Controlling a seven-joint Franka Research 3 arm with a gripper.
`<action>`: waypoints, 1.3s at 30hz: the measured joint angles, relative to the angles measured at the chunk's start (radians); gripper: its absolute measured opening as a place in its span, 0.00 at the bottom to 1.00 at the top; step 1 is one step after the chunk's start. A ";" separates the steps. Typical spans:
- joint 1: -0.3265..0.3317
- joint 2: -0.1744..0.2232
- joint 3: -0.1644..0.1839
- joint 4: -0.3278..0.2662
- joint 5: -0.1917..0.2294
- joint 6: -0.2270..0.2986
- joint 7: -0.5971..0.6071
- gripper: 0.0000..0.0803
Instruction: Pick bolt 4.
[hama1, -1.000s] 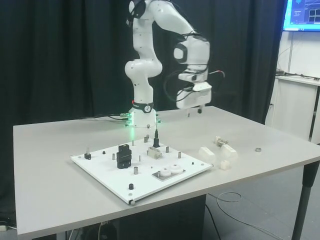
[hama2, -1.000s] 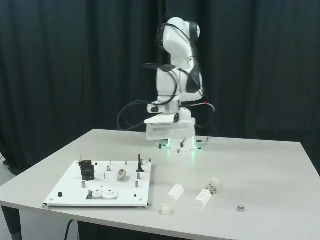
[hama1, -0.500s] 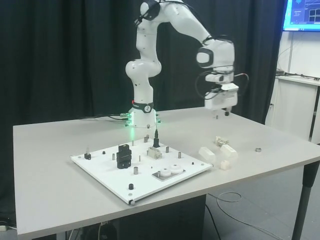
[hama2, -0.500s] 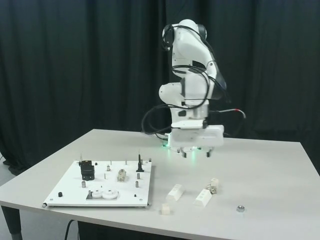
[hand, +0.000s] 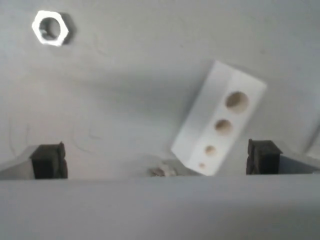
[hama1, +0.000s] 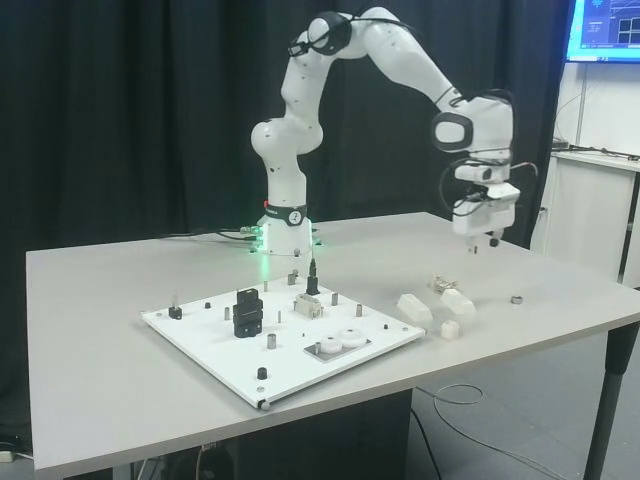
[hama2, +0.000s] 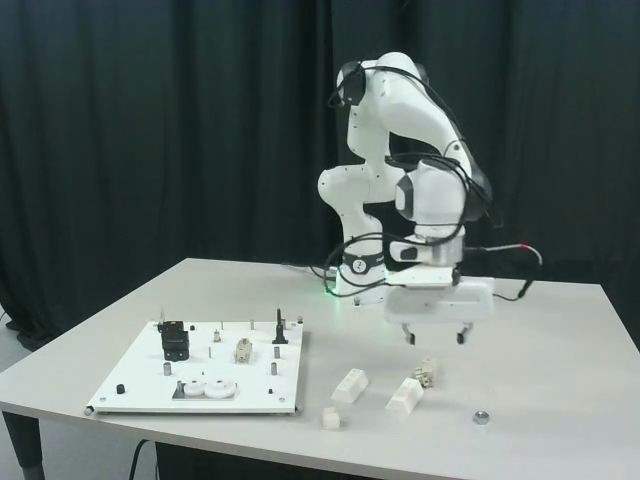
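Observation:
My gripper (hama2: 435, 338) hangs open and empty above the table's right half, its black fingertips (hand: 48, 161) wide apart. Below it in the wrist view lies a white block (hand: 220, 125) with several empty holes of different sizes. A small metallic piece (hand: 162, 170) shows at the edge of that view, between the fingers. In the room views a small part with metal on it (hama2: 427, 369) lies just under the gripper (hama1: 485, 238), beside the white block (hama2: 404, 395). I cannot tell which item is bolt 4.
A hex nut (hand: 51, 28) lies on the grey table near its right front (hama2: 481, 417). Two more white blocks (hama2: 350, 384) (hama2: 330, 419) lie nearby. The white assembly board (hama1: 225, 368) with pegs, gears and a black part sits to the left.
The arm has swung from above the board's far side out to the right. The gripper now hangs over the loose white blocks; it holds nothing throughout.

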 joint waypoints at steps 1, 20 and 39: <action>0.000 0.013 0.004 0.015 0.001 -0.005 0.005 1.00; 0.041 0.222 0.014 0.241 0.064 -0.072 0.032 1.00; 0.045 0.352 0.013 0.367 0.101 -0.107 0.036 1.00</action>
